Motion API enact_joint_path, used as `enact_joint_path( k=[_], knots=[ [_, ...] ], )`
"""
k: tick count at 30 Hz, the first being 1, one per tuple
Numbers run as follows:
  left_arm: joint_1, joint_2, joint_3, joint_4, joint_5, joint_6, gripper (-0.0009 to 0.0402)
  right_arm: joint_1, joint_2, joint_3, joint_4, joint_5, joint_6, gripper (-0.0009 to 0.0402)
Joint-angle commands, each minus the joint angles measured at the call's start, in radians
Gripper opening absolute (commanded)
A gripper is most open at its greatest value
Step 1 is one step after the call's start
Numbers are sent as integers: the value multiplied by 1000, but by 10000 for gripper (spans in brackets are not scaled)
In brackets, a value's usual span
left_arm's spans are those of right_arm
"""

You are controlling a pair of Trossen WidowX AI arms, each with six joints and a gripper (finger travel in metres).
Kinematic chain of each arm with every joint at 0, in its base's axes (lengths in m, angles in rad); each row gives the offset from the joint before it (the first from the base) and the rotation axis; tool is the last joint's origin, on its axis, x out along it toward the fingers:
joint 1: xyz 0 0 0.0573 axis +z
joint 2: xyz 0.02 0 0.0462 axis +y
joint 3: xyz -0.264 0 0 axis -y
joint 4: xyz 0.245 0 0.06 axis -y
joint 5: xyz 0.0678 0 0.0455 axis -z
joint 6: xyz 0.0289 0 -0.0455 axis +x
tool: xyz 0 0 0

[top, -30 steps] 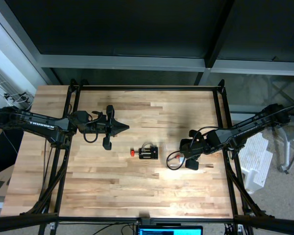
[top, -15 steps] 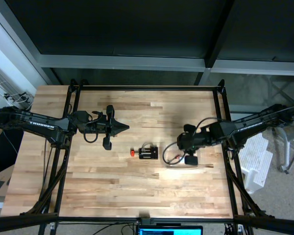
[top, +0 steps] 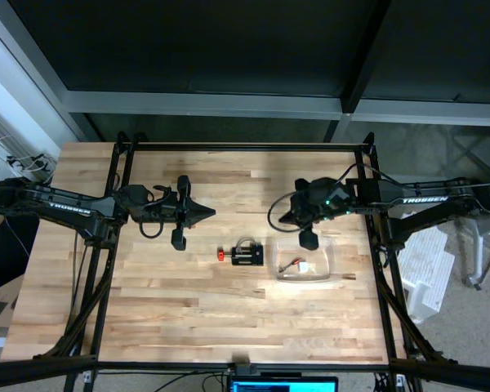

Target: Remove the RCA connector from the receptacle and place in the container

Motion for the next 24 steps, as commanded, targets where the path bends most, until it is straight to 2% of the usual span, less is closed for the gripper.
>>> enact_joint_path(
  k=[1, 9, 24],
  knots=[
    [0, 0, 0, 0, 0, 0, 0, -13, -5, -6, 88, -3, -5, 0],
    [0, 0, 0, 0, 0, 0, 0, -11, -11, -71, 373, -3, 54, 0],
    [0, 0, 0, 0, 0, 0, 0, -1, -52, -238, 776, -2, 84, 0]
  ],
)
